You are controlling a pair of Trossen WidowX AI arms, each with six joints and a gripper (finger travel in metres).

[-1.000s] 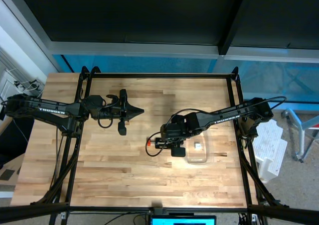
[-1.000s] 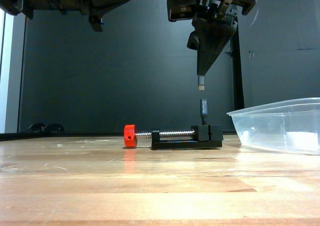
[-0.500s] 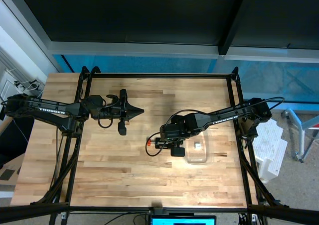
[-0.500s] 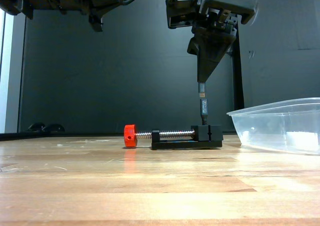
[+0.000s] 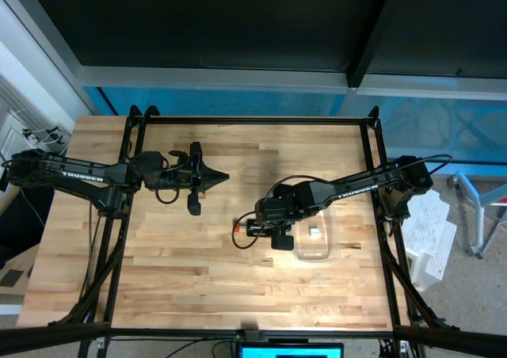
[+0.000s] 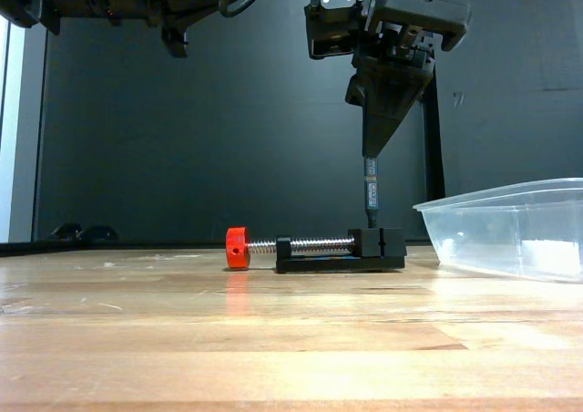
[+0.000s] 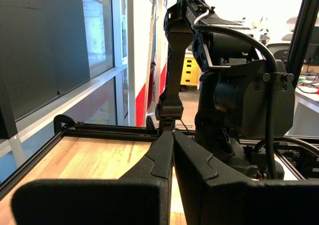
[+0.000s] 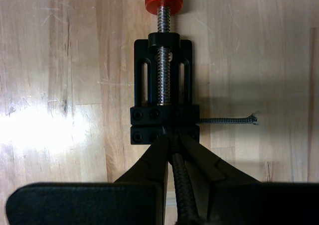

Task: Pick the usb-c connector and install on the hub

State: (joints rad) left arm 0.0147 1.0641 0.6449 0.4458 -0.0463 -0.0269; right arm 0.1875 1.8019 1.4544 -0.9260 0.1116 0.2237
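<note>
The hub (image 6: 342, 248) is a black block with an orange-red knob (image 6: 237, 247), lying on the table mid-board (image 5: 255, 228). My right gripper (image 6: 369, 155) hangs straight above the hub's right end, shut on the usb-c connector (image 6: 370, 191). The connector stands upright as a thin dark piece whose lower end meets the hub's top. In the right wrist view the fingers (image 8: 149, 165) close over a dark braided cable (image 8: 178, 172) right at the hub (image 8: 163, 85); the connector's tip is hidden there. My left gripper (image 5: 220, 176) is parked at the far left, shut and empty (image 7: 173, 135).
A clear plastic tray (image 6: 510, 230) stands just right of the hub, holding a small white piece (image 5: 314, 232). A loose braided cord end (image 8: 229, 120) sticks out of the hub's side. A black frame (image 5: 372, 136) borders the board.
My right gripper has come straight down with the connector. The gap to the upright dark piece on the hub has closed and the two now meet. The left arm stayed still.
</note>
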